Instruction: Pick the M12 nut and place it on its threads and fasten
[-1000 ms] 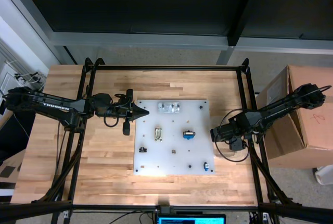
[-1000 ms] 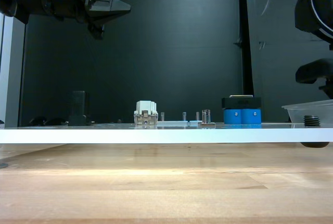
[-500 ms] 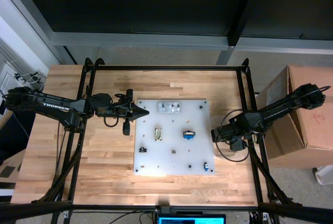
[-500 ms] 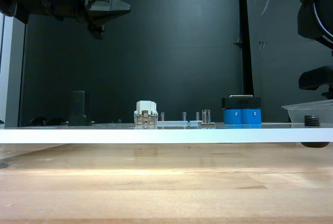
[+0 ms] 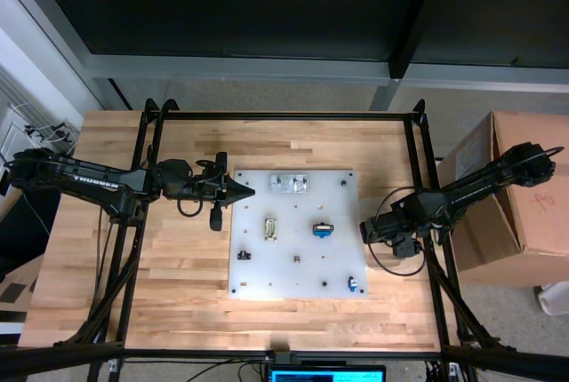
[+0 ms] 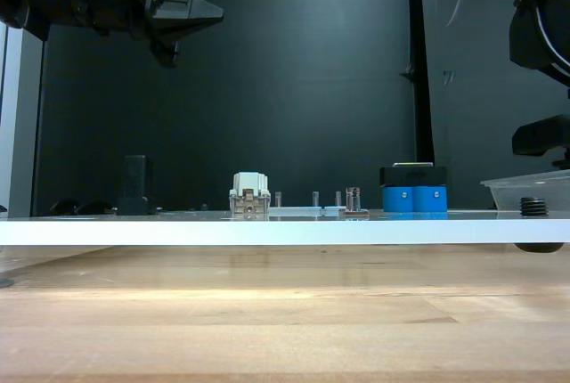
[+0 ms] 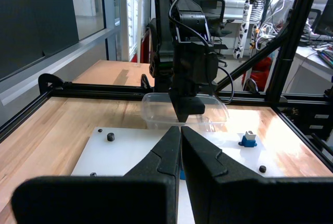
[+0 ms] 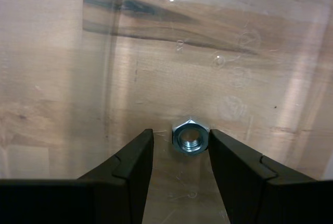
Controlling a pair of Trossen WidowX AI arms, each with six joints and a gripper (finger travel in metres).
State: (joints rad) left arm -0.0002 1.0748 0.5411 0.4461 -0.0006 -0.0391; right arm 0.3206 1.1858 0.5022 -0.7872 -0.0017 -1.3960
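Note:
The silver nut point(image 8: 190, 137) lies flat and free on the floor of the clear tray point(image 5: 397, 264), off the board's right edge. My right gripper point(image 8: 180, 133) hangs over it, open, with one finger on each side of the nut and not closed on it. In the high view the right gripper point(image 5: 372, 229) is just right of the white board point(image 5: 267, 275). The black ribbed stud point(image 6: 533, 207) stands bare, its ribs showing. My left gripper point(image 5: 252, 192) is shut on nothing and hovers high over the board's far left edge, also in the low view point(image 6: 218, 13).
The board carries a blue block point(image 5: 322, 229), a white connector point(image 5: 269, 228), a silver fitting point(image 5: 290, 184) and a small blue part point(image 5: 353, 284). A cardboard box point(image 5: 520, 195) stands right of the table. Black frame rails point(image 5: 284, 116) ring the table.
In the low view my right gripper has sunk a little toward the tray since a second ago, then held still. The nut and the left arm have not moved.

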